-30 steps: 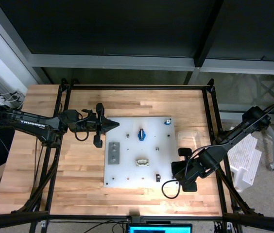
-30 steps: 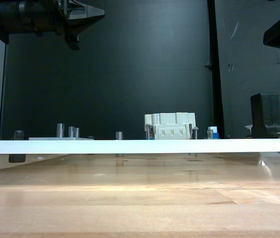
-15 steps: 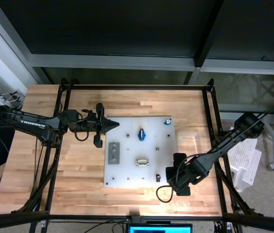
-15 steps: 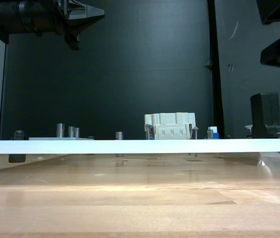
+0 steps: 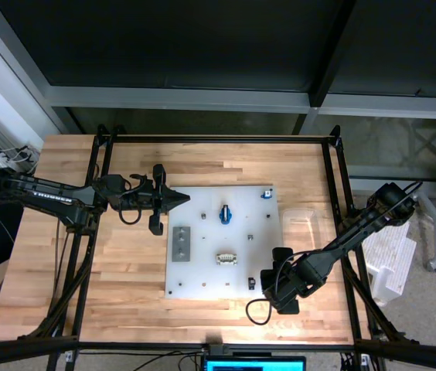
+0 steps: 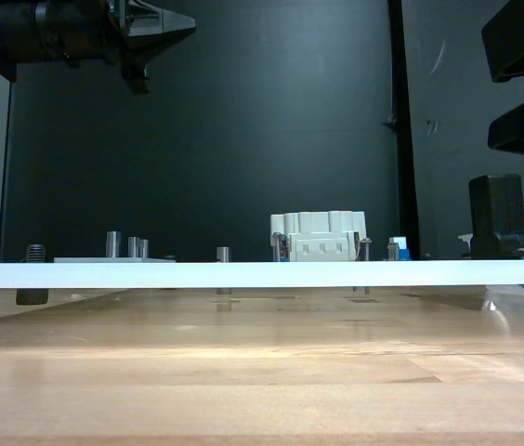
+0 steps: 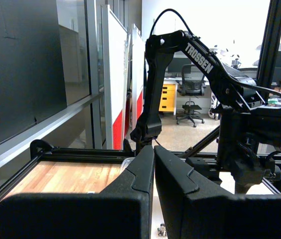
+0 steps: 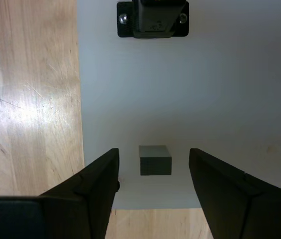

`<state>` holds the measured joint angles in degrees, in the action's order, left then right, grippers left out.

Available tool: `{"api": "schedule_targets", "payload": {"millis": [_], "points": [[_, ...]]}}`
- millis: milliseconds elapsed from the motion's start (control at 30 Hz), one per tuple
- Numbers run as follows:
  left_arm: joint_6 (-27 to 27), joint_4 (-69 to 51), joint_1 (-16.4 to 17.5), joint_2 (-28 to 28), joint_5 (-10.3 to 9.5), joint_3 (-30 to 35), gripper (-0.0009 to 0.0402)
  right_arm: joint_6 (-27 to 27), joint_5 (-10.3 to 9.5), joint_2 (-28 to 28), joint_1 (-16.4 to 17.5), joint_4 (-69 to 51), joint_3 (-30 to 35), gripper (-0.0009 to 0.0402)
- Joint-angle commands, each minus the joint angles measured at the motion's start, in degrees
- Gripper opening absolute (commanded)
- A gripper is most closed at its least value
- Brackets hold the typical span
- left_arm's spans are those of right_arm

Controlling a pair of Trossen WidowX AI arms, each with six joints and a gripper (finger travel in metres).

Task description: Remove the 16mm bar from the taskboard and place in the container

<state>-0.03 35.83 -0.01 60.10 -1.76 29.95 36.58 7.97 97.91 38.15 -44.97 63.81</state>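
The white taskboard point(image 5: 202, 232) lies mid-table. In the right wrist view, a short dark grey stub, the 16mm bar point(image 8: 155, 160), stands near the board's corner, below a black fitting point(image 8: 153, 19). My right gripper point(image 8: 154, 153) hangs above it, open, with a finger point(image 8: 100, 181) on either side and not touching. In the high view the right gripper point(image 5: 269, 283) covers the board's near right corner and hides the bar. The clear container point(image 5: 301, 224) sits beside the board's right edge. My left gripper point(image 5: 176, 199) is shut and empty, held high over the board's far left corner.
On the board are a grey block point(image 5: 181, 243), a blue knob point(image 5: 225, 214), a white connector point(image 5: 226, 259) and small upright pins point(image 6: 223, 254). A black frame point(image 5: 218, 140) rings the table. Bare wood surrounds the board.
My right arm has swung from beside the container toward the near edge and left, settling over the board's near right corner. The left arm has not moved.
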Motion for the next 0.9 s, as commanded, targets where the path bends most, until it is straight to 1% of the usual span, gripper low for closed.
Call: {"api": "schedule_targets", "payload": {"millis": [33,400,600,667,900], "points": [[0.0,-0.02,0.02,0.02,0.02,0.0,0.0,-0.22,0.02,0.02,0.04,0.13,-0.04,0.0158],[0.0,-0.02,0.0,0.02,0.02,0.0,0.0,-0.66,0.02,-0.09,0.15,0.28,-0.04,0.005],[0.0,-0.02,0.02,0.02,0.02,0.0,0.0,-0.9,0.02,-0.48,0.24,0.28,-0.04,0.0006],[0.0,0.0,0.02,0.02,0.02,0.0,0.0,-0.94,0.02,-0.83,0.24,0.22,-0.04,-0.0002],[0.0,-0.02,0.02,0.02,0.02,0.0,0.0,-1.09,0.04,-2.69,0.24,-0.85,0.07,0.0009]]}}
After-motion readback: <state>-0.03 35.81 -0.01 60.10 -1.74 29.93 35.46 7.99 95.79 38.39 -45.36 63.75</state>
